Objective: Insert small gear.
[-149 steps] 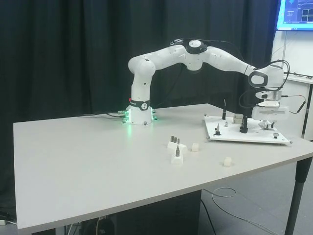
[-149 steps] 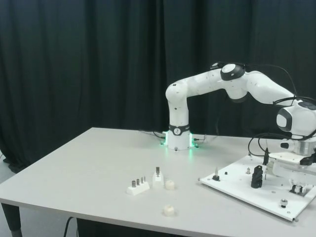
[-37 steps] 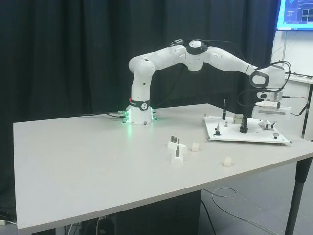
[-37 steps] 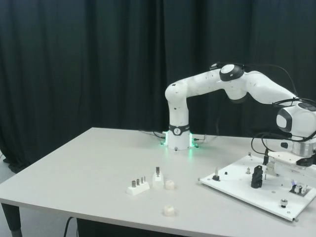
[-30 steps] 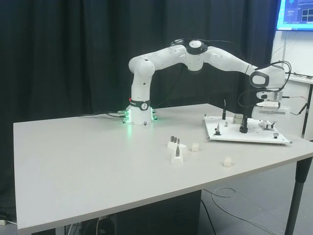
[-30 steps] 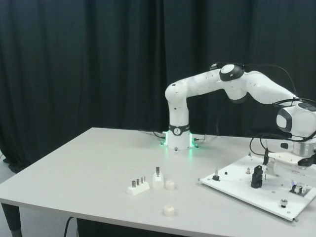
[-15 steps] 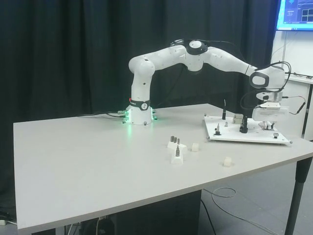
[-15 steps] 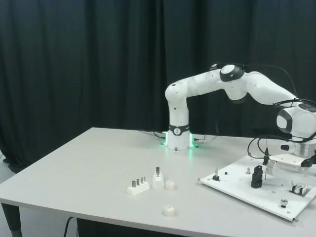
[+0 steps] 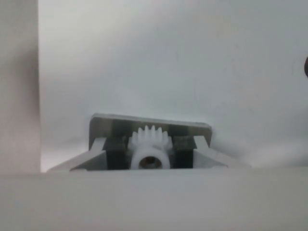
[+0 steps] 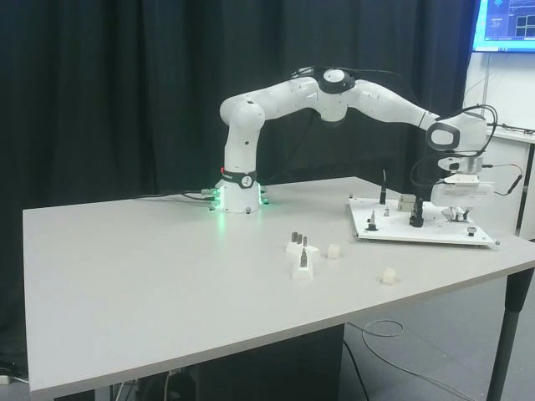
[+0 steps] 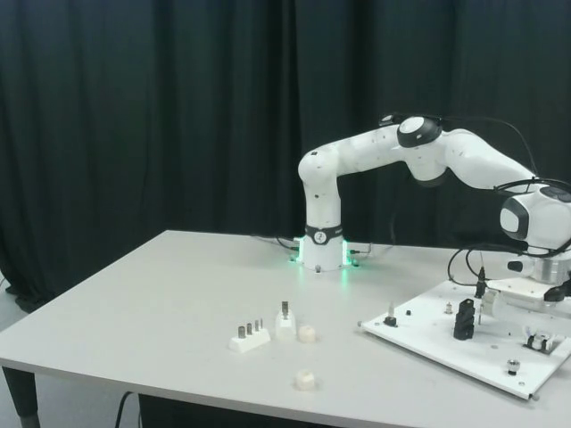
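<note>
The arm (image 10: 334,92) is reaching from its base, where green lights are glowing, out over the white board (image 11: 464,352) at the far end of the grey table (image 10: 167,276). The gripper (image 9: 150,147) is hanging just above the board's far part. In the wrist view its two fingers (image 9: 114,144) are squeezing the small gear (image 9: 149,149) between them, one on each side. The gear is white, with little teeth on top and a round hole in the middle facing the camera. It is sitting up in the air over the white board, and it is hard to tell how close it is to the board.

In the room views the gripper (image 11: 535,337) is looking very small, so the gear cannot be seen there. A black block (image 11: 463,319) is standing upright on the board, near the gripper. A thin peg (image 11: 390,314) is standing close to the board's near corner.

Well apart from the board, some white pieces are lying on the table: a holder with pegs (image 11: 249,335) sticking up, a small block with a peg (image 11: 285,320), and two small white lumps (image 11: 305,380) nearby.
</note>
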